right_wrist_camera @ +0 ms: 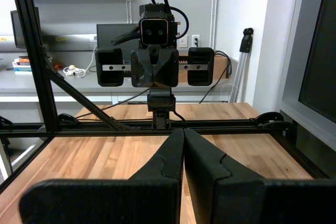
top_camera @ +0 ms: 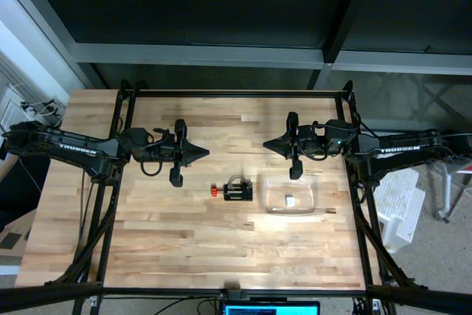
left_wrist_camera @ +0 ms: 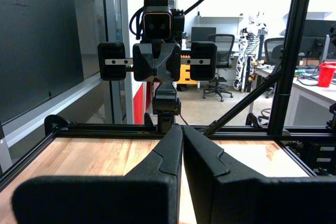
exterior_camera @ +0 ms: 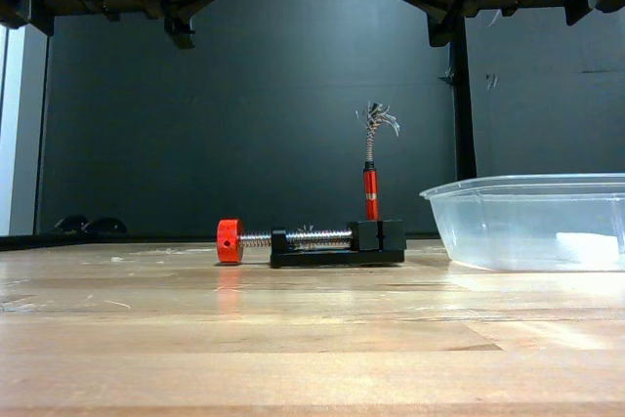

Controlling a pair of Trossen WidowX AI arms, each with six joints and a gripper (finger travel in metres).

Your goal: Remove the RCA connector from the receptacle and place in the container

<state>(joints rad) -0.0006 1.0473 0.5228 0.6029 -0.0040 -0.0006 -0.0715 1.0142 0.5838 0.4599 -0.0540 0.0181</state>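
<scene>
The receptacle (top_camera: 237, 190), a small black block with a red-orange knob (exterior_camera: 229, 240), sits mid-table. The RCA connector (exterior_camera: 371, 190) stands upright in it, red body with a frayed grey tail on top. Right of it lies the container (top_camera: 290, 196), a clear tray (exterior_camera: 532, 220) holding a small white chip (top_camera: 290, 201). My left gripper (top_camera: 205, 153) hovers high, left of and behind the block, fingers (left_wrist_camera: 170, 150) shut together. My right gripper (top_camera: 267, 144) hovers high behind the tray, fingers (right_wrist_camera: 174, 153) shut too. Both hold nothing and point at each other.
A black metal frame (top_camera: 236, 94) borders the wooden table (top_camera: 184, 248). A laptop edge (top_camera: 270, 307) shows at the near side. Each wrist view shows the opposite arm (left_wrist_camera: 157, 51) facing it (right_wrist_camera: 154, 56).
</scene>
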